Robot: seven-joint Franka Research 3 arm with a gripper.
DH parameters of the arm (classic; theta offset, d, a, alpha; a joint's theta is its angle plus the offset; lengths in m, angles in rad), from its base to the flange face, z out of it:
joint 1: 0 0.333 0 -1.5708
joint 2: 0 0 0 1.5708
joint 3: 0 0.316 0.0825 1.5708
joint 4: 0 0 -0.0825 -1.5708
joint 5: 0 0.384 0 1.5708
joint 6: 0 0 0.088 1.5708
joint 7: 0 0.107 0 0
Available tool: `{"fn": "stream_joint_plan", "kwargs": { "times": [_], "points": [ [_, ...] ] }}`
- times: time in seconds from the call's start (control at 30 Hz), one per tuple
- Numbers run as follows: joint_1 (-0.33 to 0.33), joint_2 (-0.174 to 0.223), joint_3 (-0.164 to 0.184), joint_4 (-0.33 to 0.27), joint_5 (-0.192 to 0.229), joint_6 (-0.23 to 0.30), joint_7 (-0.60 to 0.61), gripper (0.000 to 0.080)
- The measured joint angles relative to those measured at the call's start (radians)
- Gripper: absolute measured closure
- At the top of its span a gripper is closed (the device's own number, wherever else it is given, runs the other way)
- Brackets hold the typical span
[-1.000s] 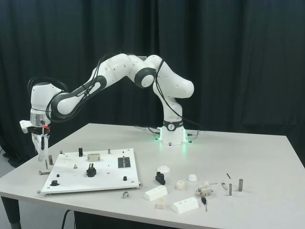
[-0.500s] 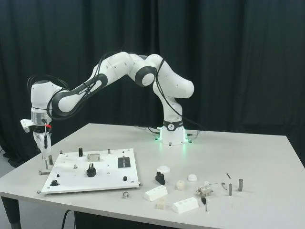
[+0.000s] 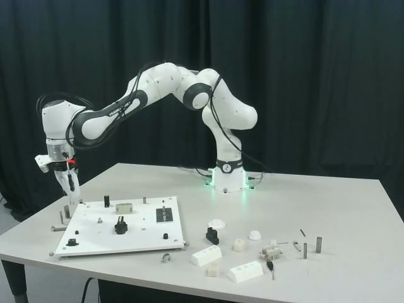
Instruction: Remove round peg 3.
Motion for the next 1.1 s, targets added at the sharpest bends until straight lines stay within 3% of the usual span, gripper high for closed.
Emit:
{"fn": "stream_joint_plan", "kwargs": {
  "times": [0.2,0.6,1.1],
  "points": [
    [0.041,-0.032,-0.016,-0.058,-0.024,-0.022,0.022,0.0003],
    [0.112,-0.125,-0.018,-0.227,-0.098,-0.017,0.056,0.0003],
    [0.184,-0.247,-0.017,-0.454,-0.178,0.094,0.055,0.0003]
  ]
}}
